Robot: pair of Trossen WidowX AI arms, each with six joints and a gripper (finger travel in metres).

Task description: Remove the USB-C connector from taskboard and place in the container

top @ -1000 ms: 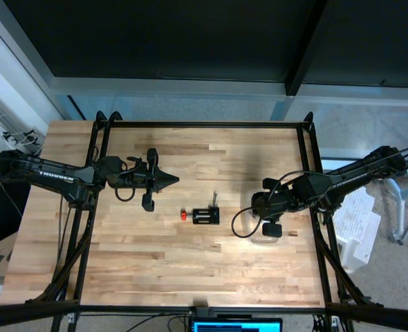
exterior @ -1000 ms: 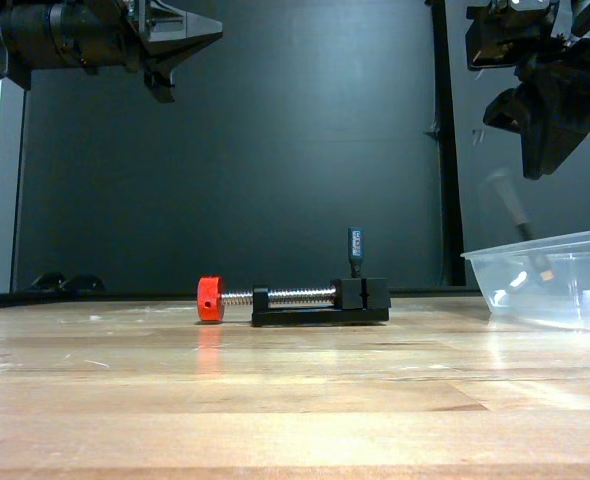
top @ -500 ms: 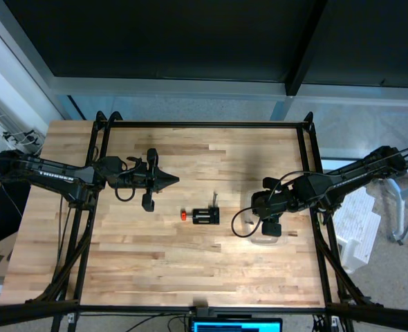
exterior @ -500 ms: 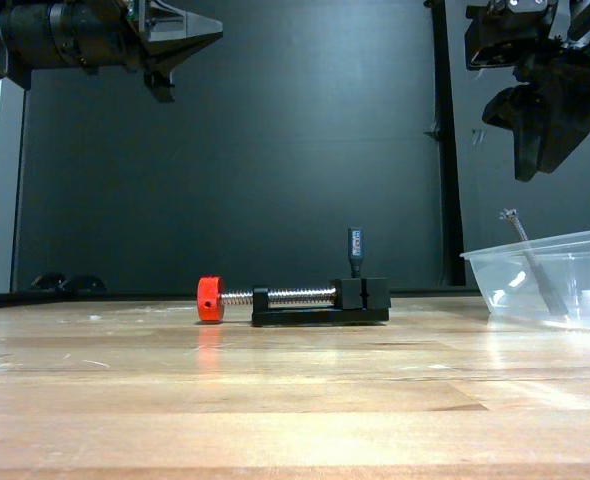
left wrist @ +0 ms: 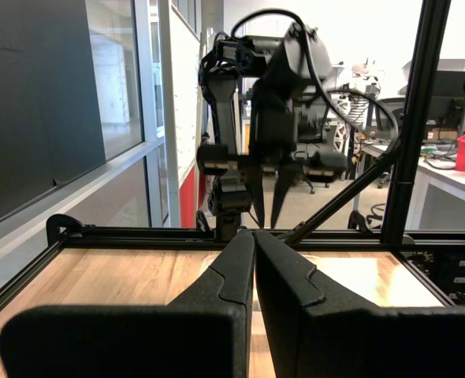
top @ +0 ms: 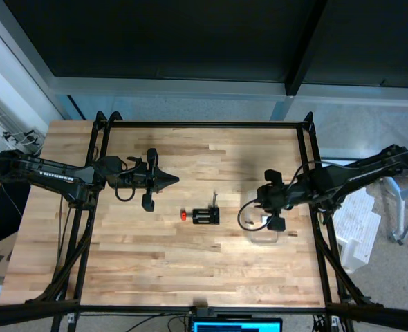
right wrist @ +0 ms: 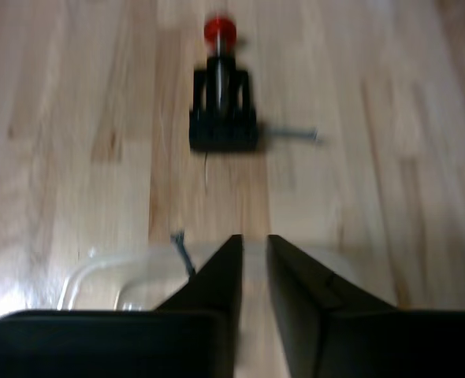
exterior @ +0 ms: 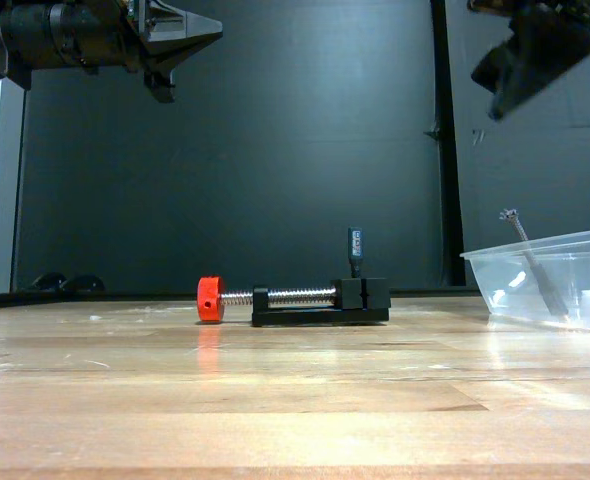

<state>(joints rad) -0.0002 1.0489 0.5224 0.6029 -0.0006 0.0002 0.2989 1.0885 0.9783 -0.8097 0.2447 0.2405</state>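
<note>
The taskboard (top: 205,216) (exterior: 320,305) (right wrist: 223,118), a black block with a red knob (exterior: 210,298), sits mid-table. To its right lies the clear container (top: 263,236) (exterior: 585,290) (right wrist: 98,272). The USB-C connector (exterior: 518,232) (right wrist: 184,252), thin and dark, leans inside it with its tip above the rim. My right gripper (top: 261,206) (exterior: 497,95) (right wrist: 252,244) hangs high over the container's taskboard-side edge, slightly open and holding nothing. Off to the left of the taskboard, my left gripper (top: 175,180) (exterior: 218,37) (left wrist: 254,236) hovers shut and holding nothing.
A dark upright piece (exterior: 355,250) still stands in the taskboard's jaw end. A thin grey pin (top: 215,199) (right wrist: 292,134) shows beside the block. Black frame rails (top: 204,125) border the table. A laptop screen (top: 235,324) sits at the near edge.
The connector dropped from the right gripper and came to rest leaning in the container. The right gripper then rose well above the container. The left arm has not moved.
</note>
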